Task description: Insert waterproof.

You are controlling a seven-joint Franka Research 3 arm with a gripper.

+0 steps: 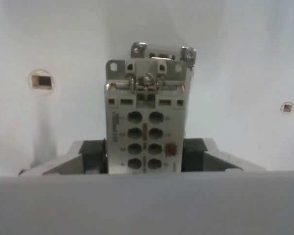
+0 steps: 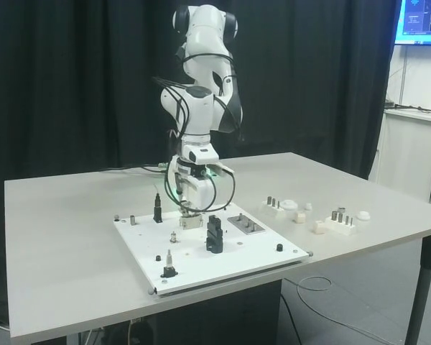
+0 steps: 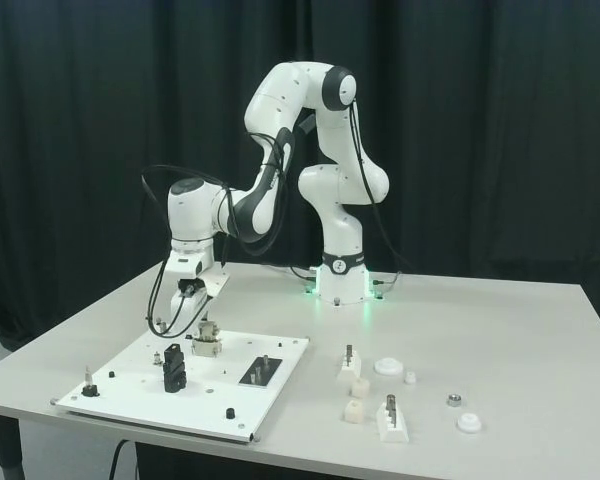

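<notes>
Showing eight round sockets, grey connector (image 1: 146,128)

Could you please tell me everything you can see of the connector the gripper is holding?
The connector is a grey-white rectangular block with two columns of four round sockets on its face and a metal latch at one end. It hangs upright between the gripper fingers, directly over a matching metal-cornered housing on the white board. Whether they touch cannot be told.
</notes>
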